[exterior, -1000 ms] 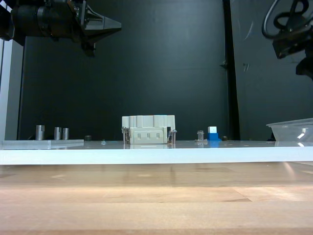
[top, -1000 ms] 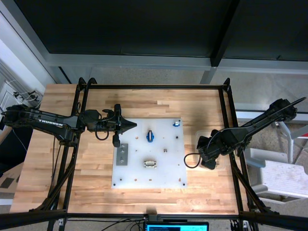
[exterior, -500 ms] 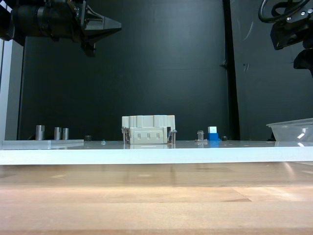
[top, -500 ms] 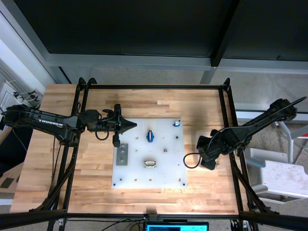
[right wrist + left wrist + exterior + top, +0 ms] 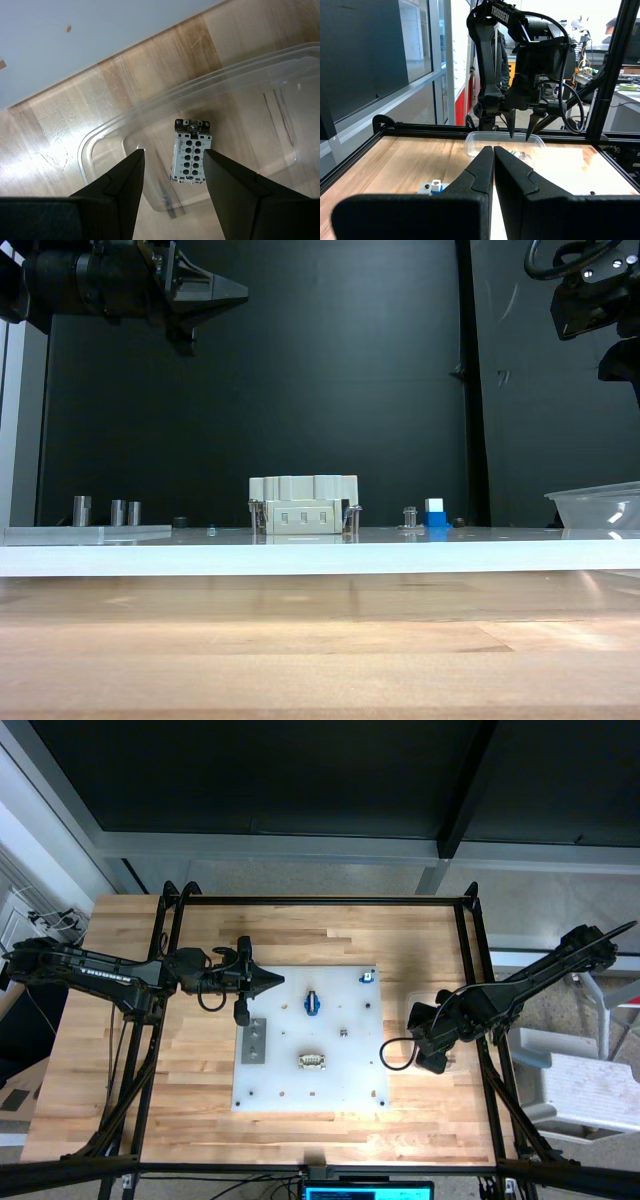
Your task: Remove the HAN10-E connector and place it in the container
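One connector in container, right claw spread above, left claw closed over board — TROSSEN arm.

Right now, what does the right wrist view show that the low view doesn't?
Right wrist only: the HAN10-E connector lying pin face up inside the container, with the right gripper open over it. Low only: a grey-beige housing standing on the white board, the blue piece, and the shut left gripper high over the board's left side. Both: the container, the white board and the wooden table.
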Robot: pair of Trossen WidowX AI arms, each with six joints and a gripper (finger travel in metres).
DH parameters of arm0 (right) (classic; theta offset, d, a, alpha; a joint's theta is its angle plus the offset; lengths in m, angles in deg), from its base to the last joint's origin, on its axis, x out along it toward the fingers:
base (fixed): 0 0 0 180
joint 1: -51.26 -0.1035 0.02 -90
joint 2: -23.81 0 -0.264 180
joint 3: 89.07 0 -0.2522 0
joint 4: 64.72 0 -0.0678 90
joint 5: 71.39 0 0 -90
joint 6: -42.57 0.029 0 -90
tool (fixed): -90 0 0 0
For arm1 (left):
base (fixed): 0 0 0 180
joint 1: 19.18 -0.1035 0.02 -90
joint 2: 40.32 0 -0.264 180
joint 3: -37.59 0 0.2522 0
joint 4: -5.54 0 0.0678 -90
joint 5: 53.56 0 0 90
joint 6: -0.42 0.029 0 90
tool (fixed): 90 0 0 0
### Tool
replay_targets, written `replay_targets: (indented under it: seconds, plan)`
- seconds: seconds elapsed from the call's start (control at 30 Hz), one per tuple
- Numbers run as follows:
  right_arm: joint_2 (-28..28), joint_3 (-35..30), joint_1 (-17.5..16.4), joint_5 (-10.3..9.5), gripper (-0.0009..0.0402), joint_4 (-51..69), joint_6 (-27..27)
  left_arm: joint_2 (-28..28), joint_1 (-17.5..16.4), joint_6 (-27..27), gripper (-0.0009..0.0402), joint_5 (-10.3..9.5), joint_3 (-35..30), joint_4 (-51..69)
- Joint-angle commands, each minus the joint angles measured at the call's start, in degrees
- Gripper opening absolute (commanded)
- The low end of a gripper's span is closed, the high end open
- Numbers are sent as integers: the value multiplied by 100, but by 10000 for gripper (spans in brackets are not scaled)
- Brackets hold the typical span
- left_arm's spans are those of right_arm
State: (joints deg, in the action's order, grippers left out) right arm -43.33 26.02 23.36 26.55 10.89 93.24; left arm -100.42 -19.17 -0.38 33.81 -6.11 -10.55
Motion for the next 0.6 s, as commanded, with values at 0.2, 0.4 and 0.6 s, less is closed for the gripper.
replay_targets:
  seconds: [0.2, 0.4, 0.6]
  plan:
    - [-2, 2, 0, -2, 163, -2, -7, 0, 0, 0, 0, 0, -2, -2]
    - [-2, 2, 0, -2, 160, -4, -7, 0, 0, 0, 0, 0, -2, -2]
    - [-2, 2, 0, -2, 163, -7, -7, 0, -2, 0, 0, 0, -2, -2]
